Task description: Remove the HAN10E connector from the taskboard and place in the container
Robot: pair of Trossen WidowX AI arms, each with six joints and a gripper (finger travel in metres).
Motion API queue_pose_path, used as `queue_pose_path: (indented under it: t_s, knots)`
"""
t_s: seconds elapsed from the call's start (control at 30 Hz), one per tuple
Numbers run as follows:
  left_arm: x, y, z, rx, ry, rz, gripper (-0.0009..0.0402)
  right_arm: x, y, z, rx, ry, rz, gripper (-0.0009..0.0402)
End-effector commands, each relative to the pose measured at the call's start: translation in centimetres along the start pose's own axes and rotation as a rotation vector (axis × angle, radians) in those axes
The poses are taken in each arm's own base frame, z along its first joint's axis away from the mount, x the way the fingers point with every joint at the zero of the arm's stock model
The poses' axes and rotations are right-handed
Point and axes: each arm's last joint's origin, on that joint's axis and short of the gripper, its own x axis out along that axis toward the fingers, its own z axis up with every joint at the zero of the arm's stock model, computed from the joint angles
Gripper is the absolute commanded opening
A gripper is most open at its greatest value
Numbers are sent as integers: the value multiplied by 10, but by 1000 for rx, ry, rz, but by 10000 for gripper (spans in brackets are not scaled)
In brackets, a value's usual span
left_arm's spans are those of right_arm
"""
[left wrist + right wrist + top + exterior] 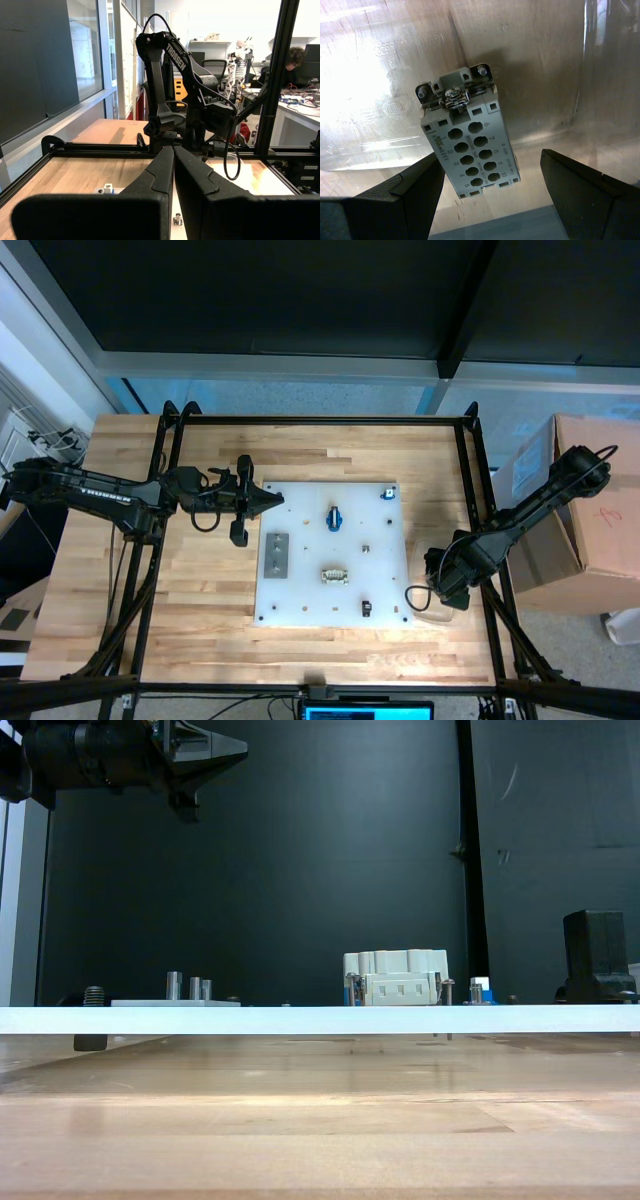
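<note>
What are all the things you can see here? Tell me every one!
HAN10E connector: one, grey, lying free inside the container.
container: one, clear, on the table by the taskboard's near right corner.
taskboard: one, white, middle of the table.
connector base: one, pale grey, seated on the taskboard.
blue part: one, blue, on the taskboard.
metal plate: one, grey, on the taskboard's left side.
cardboard box: one, brown, right of the table.
table: one, wooden, under the taskboard.
left tool: one, black, shut, raised over the taskboard's left edge.
right tool: one, black, open, over the container.
</note>
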Motion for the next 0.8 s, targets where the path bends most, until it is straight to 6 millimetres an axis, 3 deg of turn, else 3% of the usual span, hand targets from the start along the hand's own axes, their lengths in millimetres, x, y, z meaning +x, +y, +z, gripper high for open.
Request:
queue_pose_path:
  t_s: [0.03,0.5,0.8]
  knots:
    - [0,0,0,0,0,0,0,0,0,0,-1,-3,2,263]
    - [0,0,0,0,0,0,0,-1,2,1,-20,-10,15,263]
    - [0,0,0,0,0,0,0,-33,15,7,-114,-50,67,263]
